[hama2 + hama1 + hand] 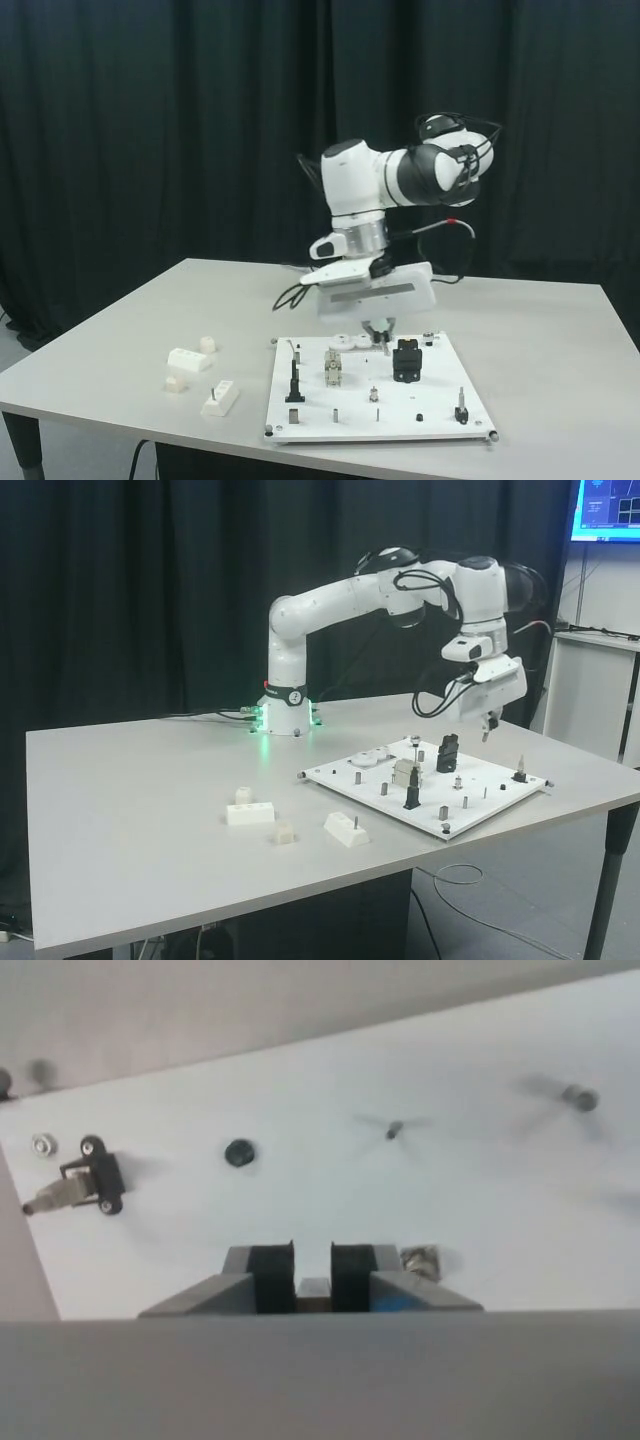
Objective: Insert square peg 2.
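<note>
Square peg, small and pale, clenched between the two black pads of the jaws, long axis apparently along the fingers, pointing down. Held above the white assembly board, near its far edge. One arm, one peg held; three white blocks on the grey surface.

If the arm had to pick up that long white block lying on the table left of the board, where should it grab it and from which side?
Grip the long white block across its narrow width near the middle, coming straight down from above. It lies flat on the grey table with clear space along both long sides, though the small white block sits close by.
</note>
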Motion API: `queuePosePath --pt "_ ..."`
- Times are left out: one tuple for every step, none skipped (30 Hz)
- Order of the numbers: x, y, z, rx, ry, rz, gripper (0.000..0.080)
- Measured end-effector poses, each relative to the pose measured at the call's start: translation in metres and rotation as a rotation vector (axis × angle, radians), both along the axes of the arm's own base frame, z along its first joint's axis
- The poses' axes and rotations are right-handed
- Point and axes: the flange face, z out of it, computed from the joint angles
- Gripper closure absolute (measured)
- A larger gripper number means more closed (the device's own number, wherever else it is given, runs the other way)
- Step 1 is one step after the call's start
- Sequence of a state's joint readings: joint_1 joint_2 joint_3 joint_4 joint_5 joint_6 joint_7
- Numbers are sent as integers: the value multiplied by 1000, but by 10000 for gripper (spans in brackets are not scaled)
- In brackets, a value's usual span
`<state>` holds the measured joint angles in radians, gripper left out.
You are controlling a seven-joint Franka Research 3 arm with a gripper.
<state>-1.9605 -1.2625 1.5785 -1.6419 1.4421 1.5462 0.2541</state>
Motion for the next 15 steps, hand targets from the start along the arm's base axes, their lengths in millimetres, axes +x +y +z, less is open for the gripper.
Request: queuePosePath --pt "-1 3 -2 -3 6 0 731" --pt "-2 6 -4 -6 12 0 731" --pt "-3 9 -5 -8 17 2 731" --pt "-4 12 -7 -11 22 4 731" --pt "-5 14 -9 -14 27 6 731" --pt "-6 16 -11 -16 32 9 731" --pt "-7 18 -13 -19 36 12 731" --pt "-8 20 -15 -22 41 16 731" --pt "-10 22 -17 -24 46 19 731" --pt "-11 24 -19 -26 51 23 731" --pt "-12 26 -21 -28 54 25 731" --pt "-13 28 -23 -29 57 28 731" --pt "-14 29 -25 -31 59 29 731" --pt "-15 31 -27 -33 60 30 731" --pt "-16 32 -29 -34 61 31 731"
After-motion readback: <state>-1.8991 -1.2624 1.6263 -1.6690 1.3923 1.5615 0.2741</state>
